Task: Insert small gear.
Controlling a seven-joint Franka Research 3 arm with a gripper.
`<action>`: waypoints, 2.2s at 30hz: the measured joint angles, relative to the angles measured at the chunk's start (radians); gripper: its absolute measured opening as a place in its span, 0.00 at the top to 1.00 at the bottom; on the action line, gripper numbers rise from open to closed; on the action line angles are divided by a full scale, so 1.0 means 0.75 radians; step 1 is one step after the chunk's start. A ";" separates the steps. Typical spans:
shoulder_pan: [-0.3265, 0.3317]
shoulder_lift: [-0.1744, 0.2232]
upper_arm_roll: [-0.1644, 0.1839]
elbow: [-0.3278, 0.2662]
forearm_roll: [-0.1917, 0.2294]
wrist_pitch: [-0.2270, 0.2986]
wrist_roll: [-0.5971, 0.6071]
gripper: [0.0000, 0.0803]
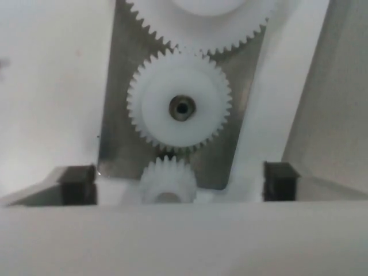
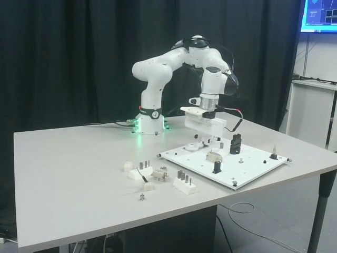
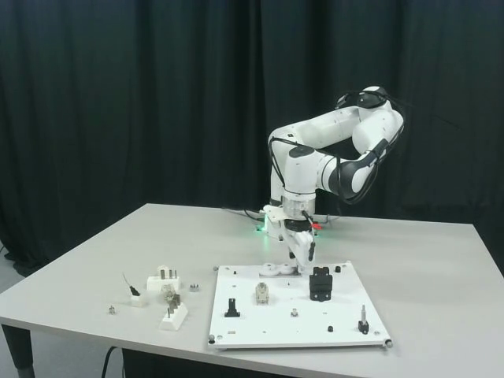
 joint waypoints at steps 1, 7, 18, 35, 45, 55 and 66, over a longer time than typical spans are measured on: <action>0.000 0.000 0.000 0.000 -0.001 0.000 0.003 0.39; 0.003 0.000 -0.020 0.001 -0.012 -0.007 0.020 0.10; 0.037 0.000 -0.130 0.018 -0.048 -0.029 0.033 0.01; 0.067 0.000 -0.181 0.049 -0.043 -0.022 0.033 0.00; 0.067 0.000 -0.137 0.060 -0.028 0.021 0.033 0.00; 0.065 0.000 -0.086 0.061 0.006 0.084 0.033 0.00; 0.063 0.000 -0.057 0.063 0.013 0.119 0.033 0.00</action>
